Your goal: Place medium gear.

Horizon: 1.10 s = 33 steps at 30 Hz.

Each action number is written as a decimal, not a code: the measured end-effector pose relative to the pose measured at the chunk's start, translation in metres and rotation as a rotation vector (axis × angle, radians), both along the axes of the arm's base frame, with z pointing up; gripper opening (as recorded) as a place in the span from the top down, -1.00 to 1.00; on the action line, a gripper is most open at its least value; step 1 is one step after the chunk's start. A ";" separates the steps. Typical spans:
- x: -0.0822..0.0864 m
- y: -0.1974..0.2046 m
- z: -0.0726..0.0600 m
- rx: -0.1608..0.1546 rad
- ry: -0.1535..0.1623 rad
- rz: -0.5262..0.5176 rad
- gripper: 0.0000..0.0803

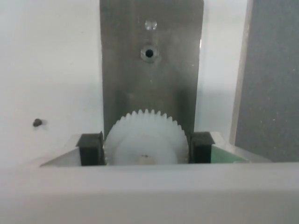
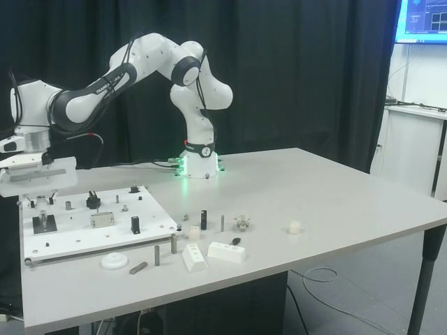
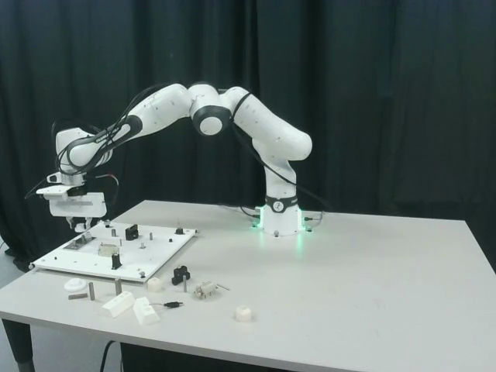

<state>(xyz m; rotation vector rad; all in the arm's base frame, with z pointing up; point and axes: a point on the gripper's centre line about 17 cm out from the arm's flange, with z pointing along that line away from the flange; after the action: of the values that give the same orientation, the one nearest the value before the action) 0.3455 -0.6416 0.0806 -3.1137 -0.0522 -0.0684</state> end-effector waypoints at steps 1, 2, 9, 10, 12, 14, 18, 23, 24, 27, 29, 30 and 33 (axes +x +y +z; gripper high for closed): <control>0.000 0.000 0.002 0.000 -0.001 0.000 0.02; 0.000 0.000 0.003 0.001 -0.001 0.000 0.02; 0.000 0.000 0.008 0.001 -0.003 0.001 0.02; -0.001 0.000 0.009 0.001 -0.003 0.001 0.02; -0.001 0.000 0.009 0.001 -0.003 0.001 0.02; -0.001 0.000 0.009 0.001 -0.003 0.001 0.02; -0.001 0.000 0.009 0.001 -0.003 0.001 0.02; 0.000 0.000 0.009 0.002 -0.003 0.002 0.02; 0.000 0.001 0.009 0.002 -0.003 0.002 0.02; 0.001 0.001 0.009 0.002 -0.003 0.003 0.02; 0.002 0.001 0.009 0.002 -0.003 0.004 0.02; 0.002 0.001 0.009 0.002 -0.003 0.004 0.02; 0.003 0.002 0.010 0.002 -0.003 0.005 0.02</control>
<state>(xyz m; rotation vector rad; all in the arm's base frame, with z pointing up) 0.3487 -0.6398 0.0904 -3.1116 -0.0600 -0.0735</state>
